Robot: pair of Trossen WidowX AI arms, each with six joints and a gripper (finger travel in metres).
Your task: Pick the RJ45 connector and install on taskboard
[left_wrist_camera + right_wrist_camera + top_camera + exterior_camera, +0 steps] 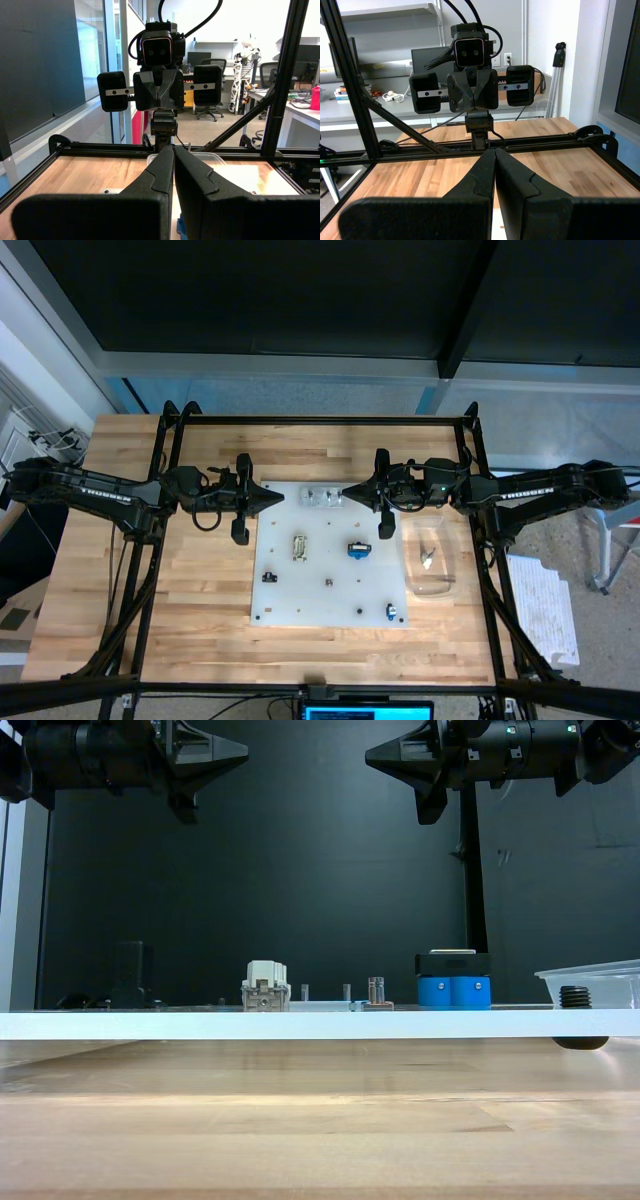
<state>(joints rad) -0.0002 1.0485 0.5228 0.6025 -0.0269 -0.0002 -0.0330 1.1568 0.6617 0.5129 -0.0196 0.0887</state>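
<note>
My left pincer (278,497) and right pincer (347,494): fingers pressed together, empty, held high above the taskboard's (300,590) far edge, tips facing. A ready pose, I judge. RJ45 connector (428,559) lies in the clear tray (447,586), right of centre, not yet picked.

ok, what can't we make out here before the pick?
- RJ45 connector in the clear tray: too small in the high view to tell its orientation.
- taskboard: its matching port is too small to identify, high view.
- Wrist views: left claw and right claw, shut and raised near the taskboard's far edge, block most of it.
</note>
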